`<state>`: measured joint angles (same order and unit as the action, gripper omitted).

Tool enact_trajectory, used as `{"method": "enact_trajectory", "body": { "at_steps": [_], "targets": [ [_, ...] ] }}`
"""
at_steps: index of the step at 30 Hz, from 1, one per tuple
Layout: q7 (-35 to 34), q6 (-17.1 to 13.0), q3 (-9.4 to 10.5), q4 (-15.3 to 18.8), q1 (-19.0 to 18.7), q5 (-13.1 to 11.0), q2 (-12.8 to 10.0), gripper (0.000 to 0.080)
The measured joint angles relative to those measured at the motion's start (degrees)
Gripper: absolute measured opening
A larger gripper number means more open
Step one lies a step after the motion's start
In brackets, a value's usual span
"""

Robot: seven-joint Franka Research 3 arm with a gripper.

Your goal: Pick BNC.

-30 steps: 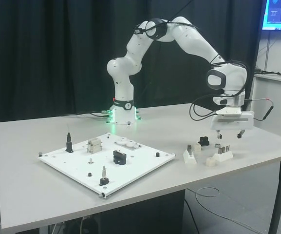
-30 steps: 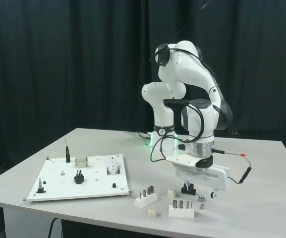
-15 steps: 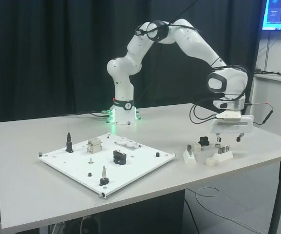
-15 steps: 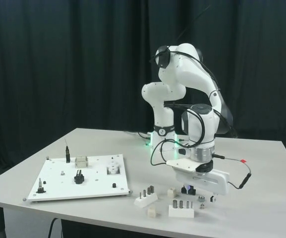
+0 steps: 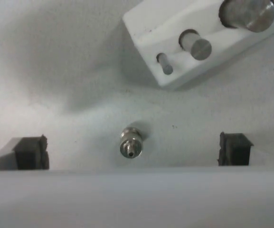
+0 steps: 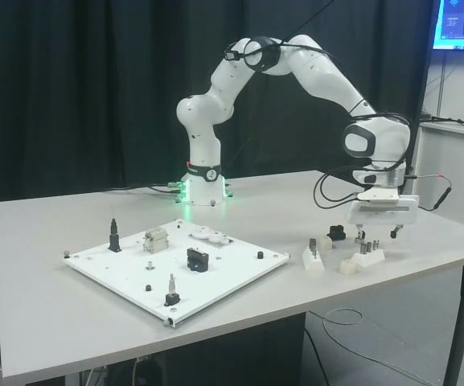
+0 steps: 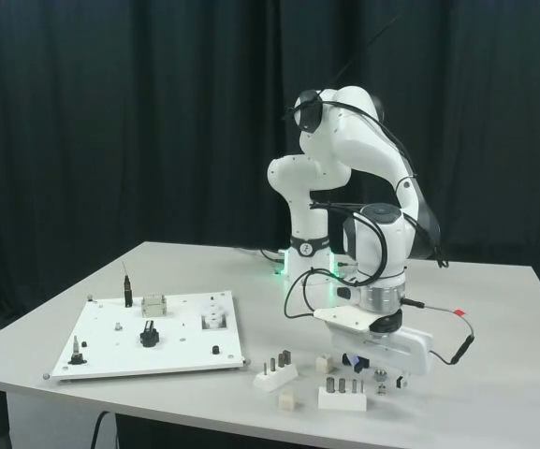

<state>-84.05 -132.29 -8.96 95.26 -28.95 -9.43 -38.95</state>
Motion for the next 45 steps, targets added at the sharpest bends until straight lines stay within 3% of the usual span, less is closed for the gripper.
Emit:
{"method": "enact_trajectory", "body": {
  "at_steps": [20,45],
  "targets": [
    [0.35,-0.18,-0.06,-1.46,-0.03,0.0,-2.58,0.08],
    [1.95,-0.65,0.42,-1.52,-0.21,0.0,-4.08,0.08]
  ]
}}
